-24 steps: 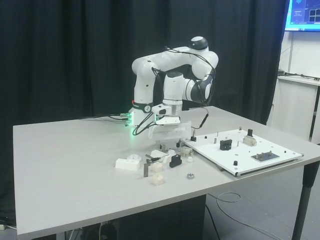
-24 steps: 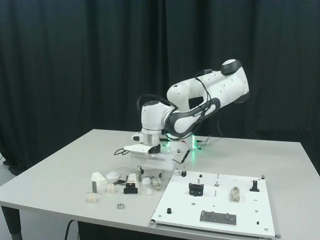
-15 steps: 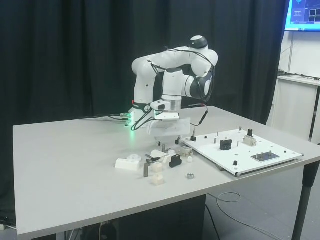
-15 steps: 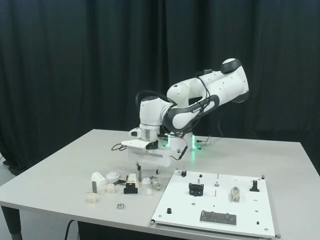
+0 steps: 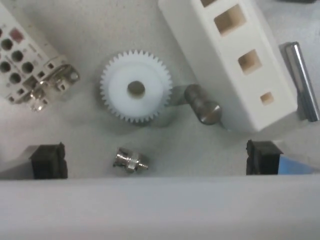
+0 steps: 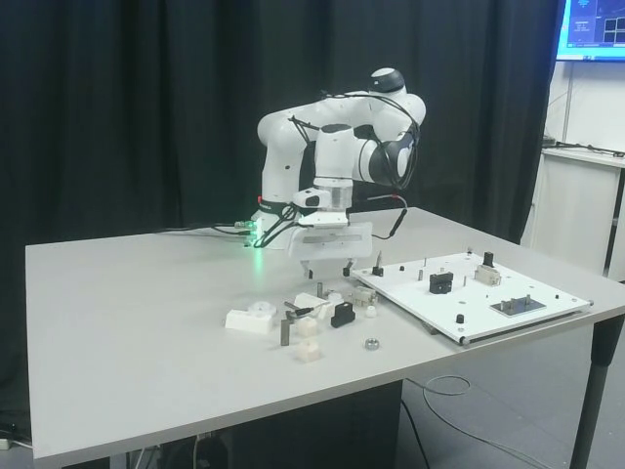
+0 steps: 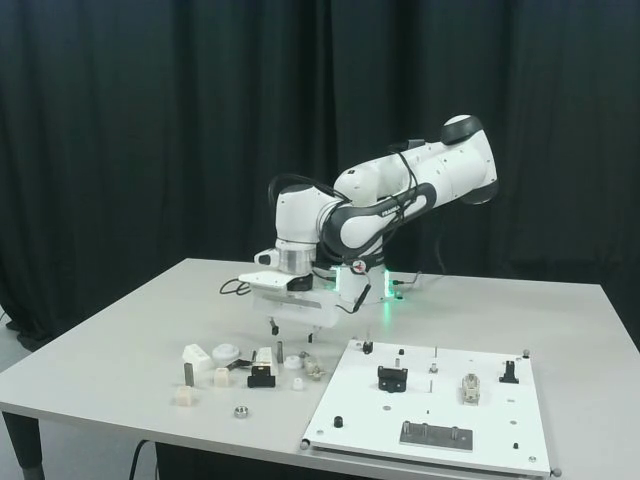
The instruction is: Remove round peg 1.
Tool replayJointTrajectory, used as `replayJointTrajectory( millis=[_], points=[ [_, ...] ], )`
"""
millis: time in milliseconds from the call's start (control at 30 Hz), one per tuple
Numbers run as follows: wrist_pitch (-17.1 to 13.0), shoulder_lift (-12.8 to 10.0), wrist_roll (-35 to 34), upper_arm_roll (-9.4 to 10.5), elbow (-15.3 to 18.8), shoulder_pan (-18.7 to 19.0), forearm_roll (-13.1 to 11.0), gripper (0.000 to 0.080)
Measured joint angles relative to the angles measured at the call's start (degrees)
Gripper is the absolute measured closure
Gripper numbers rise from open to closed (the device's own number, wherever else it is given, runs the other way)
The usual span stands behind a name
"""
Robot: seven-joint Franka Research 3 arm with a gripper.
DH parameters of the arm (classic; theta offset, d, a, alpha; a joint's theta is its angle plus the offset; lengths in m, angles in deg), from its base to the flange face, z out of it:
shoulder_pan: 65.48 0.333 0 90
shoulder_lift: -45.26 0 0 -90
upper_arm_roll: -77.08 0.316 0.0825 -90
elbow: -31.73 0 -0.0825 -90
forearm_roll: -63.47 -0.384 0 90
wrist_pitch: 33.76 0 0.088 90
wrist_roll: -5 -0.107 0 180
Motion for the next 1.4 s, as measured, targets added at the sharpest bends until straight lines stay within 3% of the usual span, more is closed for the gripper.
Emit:
replayJointTrajectory(
  millis=[567,1400],
  points=[
    [-0.7,0.0,0.1,-0.58,-0.2,-0.4,0.7,0.0003],
    [1.7,0.0,3.1,-1.51,-2.0,-0.9,2.0,0.0003]
  ],
)
